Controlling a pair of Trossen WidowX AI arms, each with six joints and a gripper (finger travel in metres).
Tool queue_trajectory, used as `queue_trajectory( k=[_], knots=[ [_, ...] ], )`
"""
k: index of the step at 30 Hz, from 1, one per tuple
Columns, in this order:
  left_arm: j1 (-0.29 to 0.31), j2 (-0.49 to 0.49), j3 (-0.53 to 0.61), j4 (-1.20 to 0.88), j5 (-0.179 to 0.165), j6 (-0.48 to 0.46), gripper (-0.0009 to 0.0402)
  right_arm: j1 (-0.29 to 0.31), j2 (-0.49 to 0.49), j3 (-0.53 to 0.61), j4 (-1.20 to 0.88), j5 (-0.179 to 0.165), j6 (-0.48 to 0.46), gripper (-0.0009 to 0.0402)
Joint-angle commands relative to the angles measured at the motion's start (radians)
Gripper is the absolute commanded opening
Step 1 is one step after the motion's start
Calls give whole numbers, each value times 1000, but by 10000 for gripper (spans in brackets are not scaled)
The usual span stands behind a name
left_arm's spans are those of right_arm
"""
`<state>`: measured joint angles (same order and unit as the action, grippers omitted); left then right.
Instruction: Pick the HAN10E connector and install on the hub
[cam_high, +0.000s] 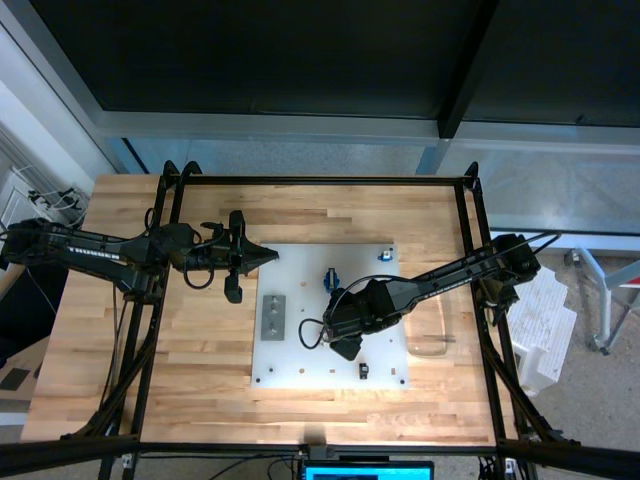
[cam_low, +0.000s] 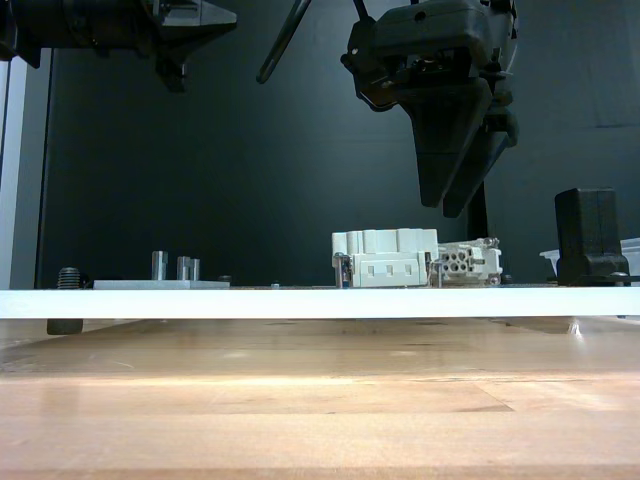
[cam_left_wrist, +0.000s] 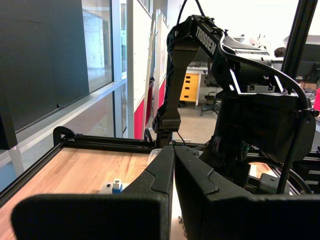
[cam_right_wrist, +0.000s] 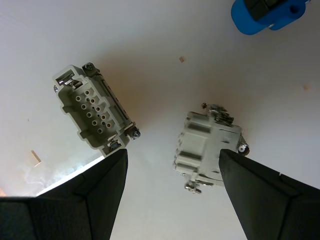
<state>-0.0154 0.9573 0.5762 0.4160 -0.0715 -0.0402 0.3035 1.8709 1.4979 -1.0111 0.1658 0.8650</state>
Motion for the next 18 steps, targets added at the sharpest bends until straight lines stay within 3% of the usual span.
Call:
queue_trajectory(
  k=[1,8,18],
  knots=[
    [0,0,0,0,0,0,0,-3,0,-2,-20,0,22,255],
    [0,0,0,0,0,0,0,-27,-16,-49,-39,0,124,255],
    [0,0,0,0,0,0,0,-31,4,-79,-5,-2,140,255]
  ],
)
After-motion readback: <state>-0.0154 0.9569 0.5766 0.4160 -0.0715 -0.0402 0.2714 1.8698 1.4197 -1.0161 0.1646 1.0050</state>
